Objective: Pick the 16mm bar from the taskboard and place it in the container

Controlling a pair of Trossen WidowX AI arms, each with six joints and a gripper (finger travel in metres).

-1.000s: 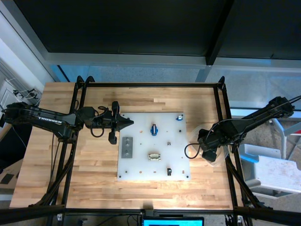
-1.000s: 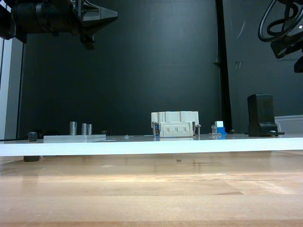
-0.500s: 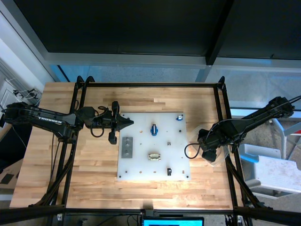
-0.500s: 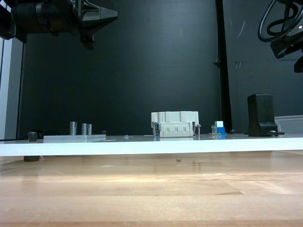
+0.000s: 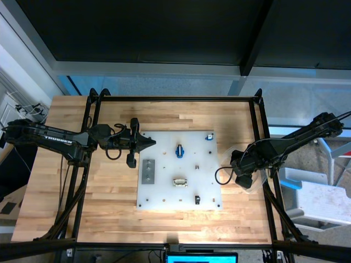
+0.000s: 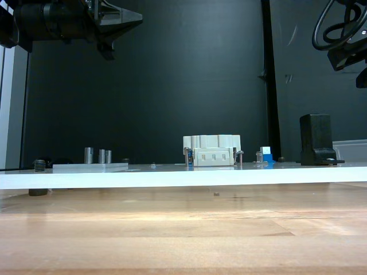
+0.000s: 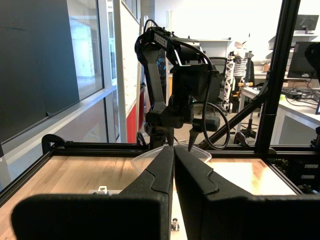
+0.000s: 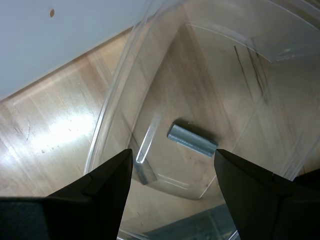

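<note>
High view: no change against the last second, both arms sit exactly where they were. I read that as the drop being done and nothing left to carry. The right pincer (image 5: 244, 181) hangs over the tub (image 5: 226, 155), just off the board (image 5: 164, 193) at its 3 o'clock edge. The left pincer (image 5: 148, 142) is parked over the board's 10 o'clock corner, just above the grey block (image 5: 148, 170). The blue part (image 5: 179, 150) sits at about 12 o'clock of board centre, untouched. Low view: same story, nothing has shifted. The left pincer (image 6: 125, 20) is high above the board (image 6: 172, 176), well clear of the white connector (image 6: 211, 150); only the right arm's underside shows at 2 o'clock. Left wrist view: the left pincer's fingers (image 7: 159, 172) are pressed together with nothing between them, pointing across at the right arm and the tub (image 7: 148, 159). Right wrist view: the right pincer's fingers (image 8: 102, 192) are spread wide and hold nothing, touching nothing. The bar (image 8: 192, 140) lies flat on the tub floor between them, apart from both. A second grey piece (image 8: 144, 170) sits by the tub wall; whether it is a part or a reflection, I can't tell. Judgement: bar delivered, and only the retreat remains.
</note>
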